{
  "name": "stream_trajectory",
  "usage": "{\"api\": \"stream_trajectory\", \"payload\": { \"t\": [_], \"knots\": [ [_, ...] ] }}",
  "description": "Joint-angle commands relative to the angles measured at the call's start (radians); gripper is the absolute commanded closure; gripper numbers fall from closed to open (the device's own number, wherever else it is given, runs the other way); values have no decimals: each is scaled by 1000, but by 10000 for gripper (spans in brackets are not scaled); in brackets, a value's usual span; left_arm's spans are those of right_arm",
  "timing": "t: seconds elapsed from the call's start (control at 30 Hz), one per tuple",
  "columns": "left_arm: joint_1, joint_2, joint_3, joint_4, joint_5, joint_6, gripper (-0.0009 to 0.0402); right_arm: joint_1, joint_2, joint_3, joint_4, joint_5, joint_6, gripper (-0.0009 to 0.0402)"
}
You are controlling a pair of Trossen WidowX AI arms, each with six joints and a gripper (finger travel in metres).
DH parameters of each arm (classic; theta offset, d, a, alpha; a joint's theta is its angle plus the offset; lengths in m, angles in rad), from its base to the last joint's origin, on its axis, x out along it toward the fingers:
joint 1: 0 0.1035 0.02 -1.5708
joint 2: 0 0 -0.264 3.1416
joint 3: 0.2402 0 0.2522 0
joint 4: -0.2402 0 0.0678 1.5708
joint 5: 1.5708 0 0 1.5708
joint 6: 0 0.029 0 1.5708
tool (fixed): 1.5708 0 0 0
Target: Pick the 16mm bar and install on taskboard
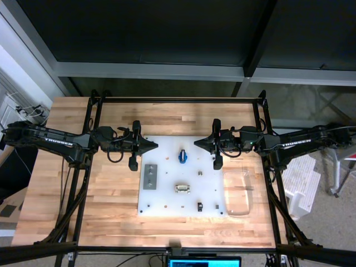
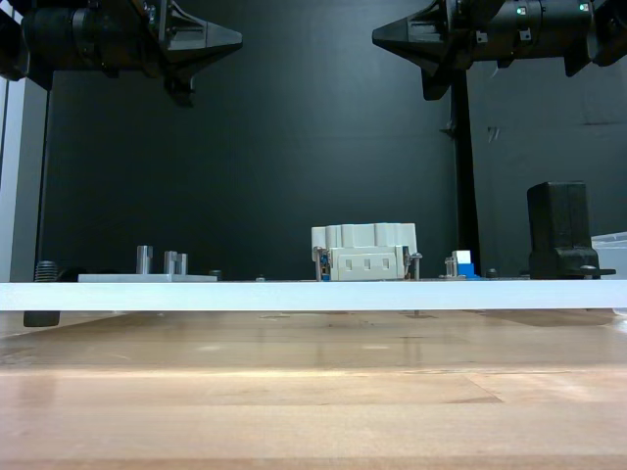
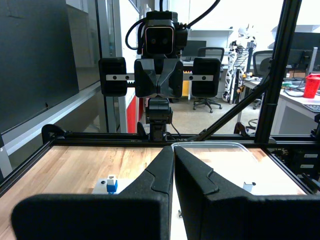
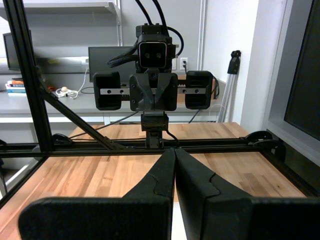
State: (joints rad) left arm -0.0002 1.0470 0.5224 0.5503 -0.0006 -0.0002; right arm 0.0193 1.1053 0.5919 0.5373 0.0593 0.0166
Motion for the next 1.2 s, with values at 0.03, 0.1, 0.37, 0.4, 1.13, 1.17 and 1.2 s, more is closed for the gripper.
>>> {"api": "stream_trajectory", "payload": {
  "t": [0.03, 0.1, 0.37, 0.4, 1.13, 1.17, 1.2],
  "knots": [
    [0, 0, 0, 0, 0, 0, 393, 0, 0, 1, -2, 0, 1, 393],
    [0, 0, 0, 0, 0, 0, 393, 0, 0, 1, -2, 0, 1, 393],
    [0, 0, 0, 0, 0, 0, 393, 0, 0, 1, -17, 0, 1, 393],
    [0, 0, 0, 0, 0, 0, 393, 0, 0, 1, -18, 0, 1, 393],
    [0, 0, 0, 0, 0, 0, 393, 0, 0, 1, -18, 0, 1, 393],
    [0, 0, 0, 0, 0, 0, 393, 0, 0, 1, -18, 0, 1, 393],
    [0, 0, 0, 0, 0, 0, 393, 1, 0, 1, -18, 0, 1, 393]
  ]
}}
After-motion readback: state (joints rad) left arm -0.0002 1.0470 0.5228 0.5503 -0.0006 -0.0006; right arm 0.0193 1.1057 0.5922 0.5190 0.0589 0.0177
